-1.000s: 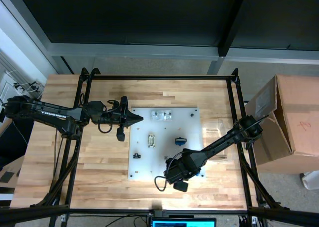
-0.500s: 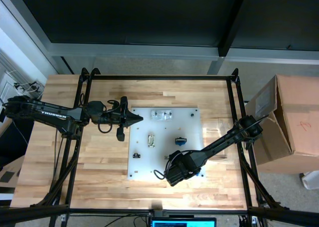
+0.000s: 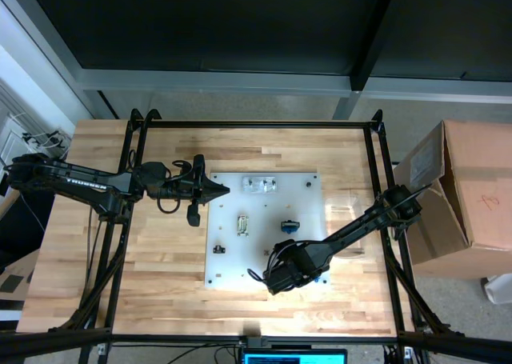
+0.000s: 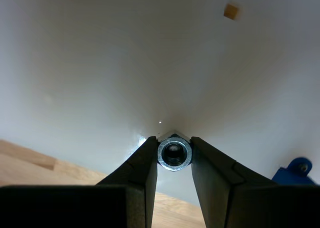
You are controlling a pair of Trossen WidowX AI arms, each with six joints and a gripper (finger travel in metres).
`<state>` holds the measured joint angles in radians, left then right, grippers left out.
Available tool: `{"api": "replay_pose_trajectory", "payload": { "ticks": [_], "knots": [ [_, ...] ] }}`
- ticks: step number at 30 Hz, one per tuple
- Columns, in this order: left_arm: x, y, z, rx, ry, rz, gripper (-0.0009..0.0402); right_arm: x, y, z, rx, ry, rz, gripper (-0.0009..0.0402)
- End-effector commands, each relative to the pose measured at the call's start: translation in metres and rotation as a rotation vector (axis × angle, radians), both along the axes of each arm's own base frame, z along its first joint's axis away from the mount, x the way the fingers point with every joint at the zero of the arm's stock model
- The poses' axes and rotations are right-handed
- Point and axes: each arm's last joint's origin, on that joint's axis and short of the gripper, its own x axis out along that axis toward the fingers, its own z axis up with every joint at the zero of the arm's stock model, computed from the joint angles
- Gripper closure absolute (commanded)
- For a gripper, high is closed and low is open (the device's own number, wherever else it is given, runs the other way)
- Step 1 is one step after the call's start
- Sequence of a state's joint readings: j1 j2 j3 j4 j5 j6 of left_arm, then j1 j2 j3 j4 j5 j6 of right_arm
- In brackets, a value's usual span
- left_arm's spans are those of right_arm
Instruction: Pick the M12 nut and place it on its threads and fasten
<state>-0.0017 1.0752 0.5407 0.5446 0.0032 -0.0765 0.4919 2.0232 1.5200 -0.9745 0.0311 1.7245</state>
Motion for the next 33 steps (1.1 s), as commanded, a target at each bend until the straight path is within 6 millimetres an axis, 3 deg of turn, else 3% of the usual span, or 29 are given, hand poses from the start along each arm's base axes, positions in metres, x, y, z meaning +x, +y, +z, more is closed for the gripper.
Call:
{"api": "replay_pose_trajectory", "payload": {
  "ticks": [1, 17, 33],
  "knots": [
    [0.0000, 0.0001, 0.0001, 0.000, 0.000, 0.000, 0.0393, -0.0003, 0.0002, 0.0007, 0.001, -0.001, -0.035, 0.0375],
    [0.0000, 0.0001, 0.0001, 0.000, 0.000, 0.000, 0.0393, -0.0011, 0.0019, 0.0008, 0.039, 0.003, -0.426, 0.0375],
    [0.0000, 0.0001, 0.0001, 0.000, 0.000, 0.000, 0.0393, -0.0039, 0.0031, 0.0009, -0.053, -0.053, -0.426, 0.0375]
  ]
}}
